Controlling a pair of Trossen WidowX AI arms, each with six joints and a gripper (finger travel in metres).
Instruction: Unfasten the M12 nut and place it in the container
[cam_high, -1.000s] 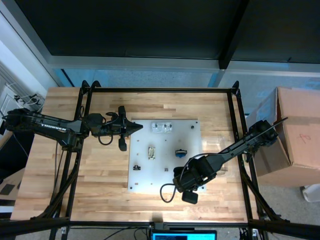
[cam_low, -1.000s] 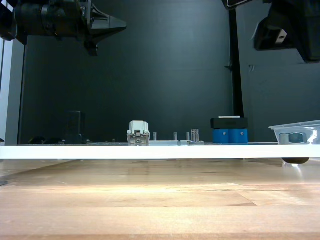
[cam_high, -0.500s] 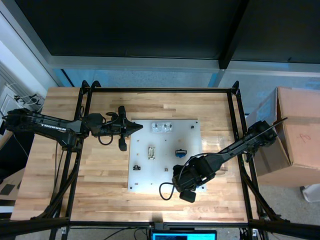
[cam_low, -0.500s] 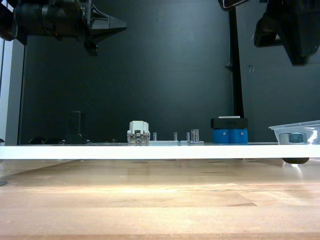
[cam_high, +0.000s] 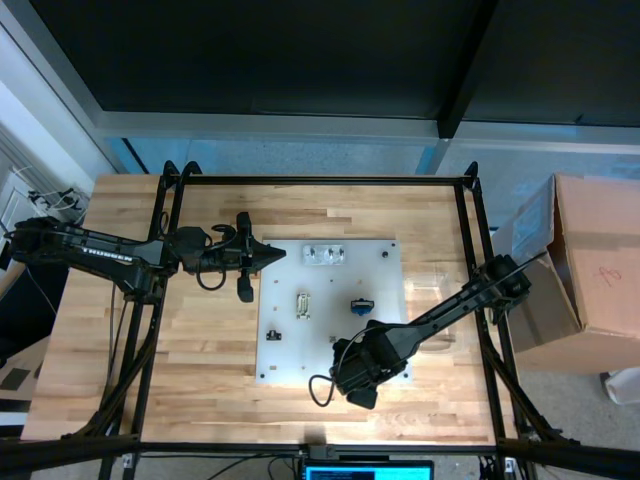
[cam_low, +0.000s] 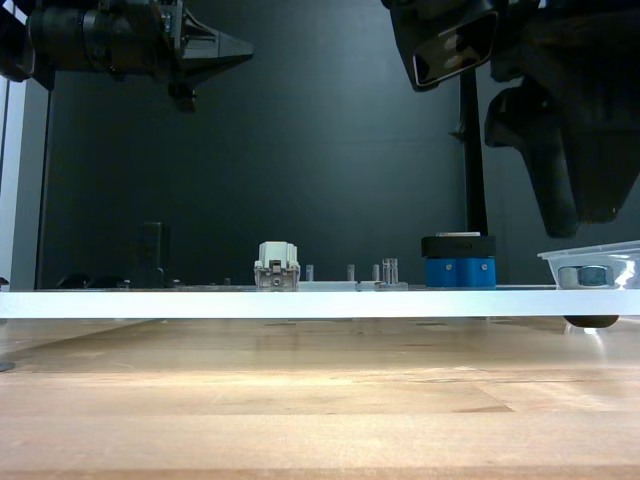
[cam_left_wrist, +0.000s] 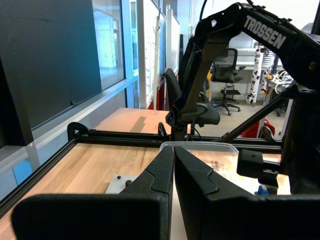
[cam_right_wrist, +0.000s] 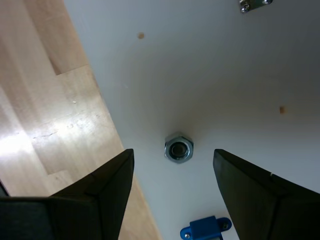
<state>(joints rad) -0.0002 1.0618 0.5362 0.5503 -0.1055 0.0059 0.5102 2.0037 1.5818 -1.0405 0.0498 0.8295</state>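
- Since a second ago the left arm has not shifted. The left gripper (cam_high: 272, 255) hangs at the same spot over the far left edge of the white rectangular task board (cam_high: 285, 352).
- The right gripper (cam_high: 358, 374) has travelled left, toward the near edge of that board. In the low view it has also come lower and now fills much of the scene.
- The small silver hex nut (cam_right_wrist: 185, 153) lies where it lay before.
- A pale wooden bench (cam_high: 190, 340) carries the board, and a black tube frame (cam_high: 320, 181) runs around it.
- On the board, left to right, stand a white connector block (cam_low: 277, 266) and a blue block with a black cap (cam_low: 458, 262).
- A clear plastic tray (cam_low: 598, 254) sits just off the board's right edge, and a brown cardboard box (cam_high: 590, 270) stands well to the right of the board.
- The left gripper is pressed together and holds nothing, high above the board.
- The right gripper is spread wide and points down at the board, also holding nothing.
- The silver hex nut sits on its stud (cam_right_wrist: 178, 149) near the board's near right edge. It is between the spread fingers (cam_right_wrist: 107, 187), and neither finger touches it.
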